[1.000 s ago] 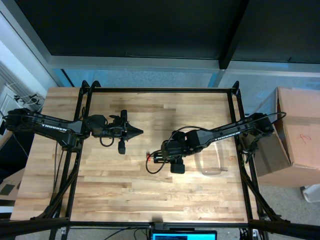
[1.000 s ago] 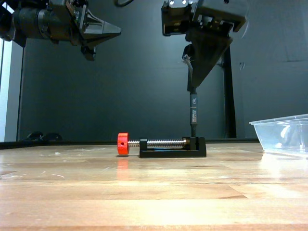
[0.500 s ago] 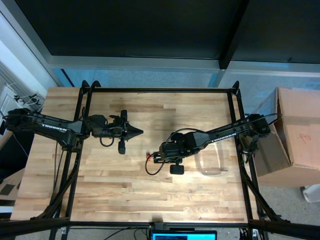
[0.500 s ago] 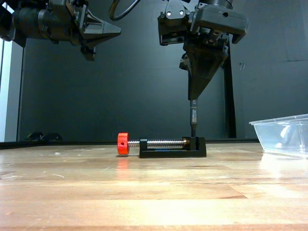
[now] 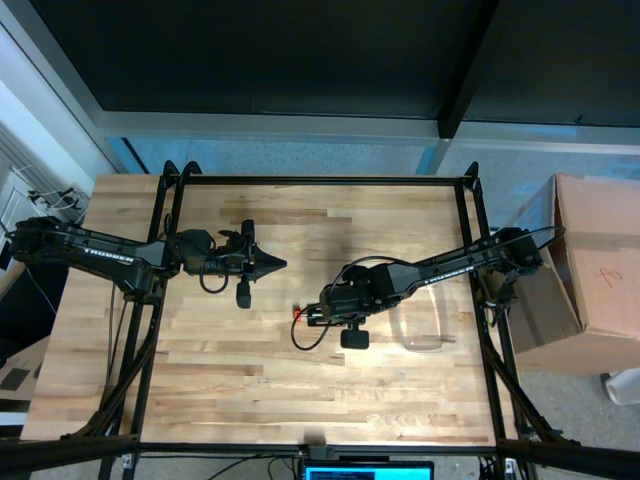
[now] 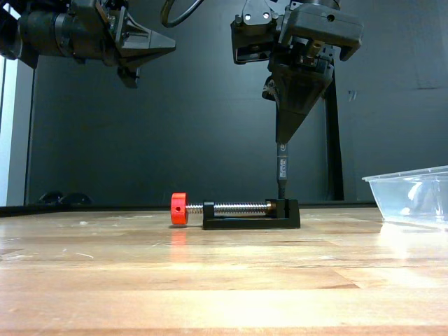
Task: Remove the USB-C connector from the USB-C receptacle and place in the container
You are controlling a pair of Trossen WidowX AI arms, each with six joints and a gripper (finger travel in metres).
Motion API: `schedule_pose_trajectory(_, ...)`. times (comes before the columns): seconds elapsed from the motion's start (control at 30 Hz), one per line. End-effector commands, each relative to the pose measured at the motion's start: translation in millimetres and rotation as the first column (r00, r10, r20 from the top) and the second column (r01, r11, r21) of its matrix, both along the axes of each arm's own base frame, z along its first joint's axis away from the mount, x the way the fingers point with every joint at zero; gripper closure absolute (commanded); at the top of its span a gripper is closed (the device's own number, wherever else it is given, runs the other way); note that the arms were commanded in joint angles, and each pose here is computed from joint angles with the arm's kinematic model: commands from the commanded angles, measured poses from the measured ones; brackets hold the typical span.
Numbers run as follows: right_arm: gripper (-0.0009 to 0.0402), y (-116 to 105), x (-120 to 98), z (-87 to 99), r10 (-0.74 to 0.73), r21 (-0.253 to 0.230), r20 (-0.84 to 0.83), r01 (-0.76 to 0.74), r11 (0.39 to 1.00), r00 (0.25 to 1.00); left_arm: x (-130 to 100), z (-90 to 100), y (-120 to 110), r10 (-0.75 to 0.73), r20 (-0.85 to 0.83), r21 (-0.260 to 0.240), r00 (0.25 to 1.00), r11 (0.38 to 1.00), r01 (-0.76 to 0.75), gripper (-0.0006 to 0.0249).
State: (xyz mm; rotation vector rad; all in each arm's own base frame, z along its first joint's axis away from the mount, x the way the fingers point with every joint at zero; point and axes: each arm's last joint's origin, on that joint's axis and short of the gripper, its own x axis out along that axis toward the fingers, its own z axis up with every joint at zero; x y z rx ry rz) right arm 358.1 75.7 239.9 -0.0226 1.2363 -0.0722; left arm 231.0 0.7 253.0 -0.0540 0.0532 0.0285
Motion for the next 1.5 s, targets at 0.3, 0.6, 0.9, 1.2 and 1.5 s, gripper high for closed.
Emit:
schedule_pose_trajectory(0.3, 0.0393, -1.6, -8.8, 23.1, -0.001, 0.014, 0.068, 0.0, 1.0, 0.998, 0.0, 0.0, 0.0, 0.0, 0.0, 0.0, 1.0, 1.0, 0.0, 0.0243)
schedule_pose_trajectory(0.6, 0.0393, -4.3, -19.9, 44.1, -0.018, 0.034, 0.125, 0.014, 0.999, 0.992, 0.0, 0.0, 0.0, 0.0, 0.0, 0.0, 1.0, 1.0, 0.0, 0.0243)
schedule_pose_trajectory(0.9, 0.0393, -1.3, -22.0, 45.6, -0.018, 0.039, 0.126, 0.013, 0.999, 0.992, 0.0, 0.0, 0.0, 0.0, 0.0, 0.0, 1.0, 1.0, 0.0, 0.0243)
schedule_pose_trajectory(1.2, 0.0393, 20.4, -32.2, 43.4, -0.003, 0.051, 0.078, -0.001, 0.999, 0.997, 0.0, 0.0, 0.1, 0.0, 0.0, 0.0, 1.0, 1.0, 0.0, 0.0243)
schedule_pose_trajectory(1.5, 0.0393, 57.4, -51.8, 40.3, 0.031, 0.064, 0.019, -0.032, 0.997, 0.999, 0.0, 0.0, 0.0, 0.0, 0.0, 0.0, 1.0, 1.0, 0.0, 0.0243)
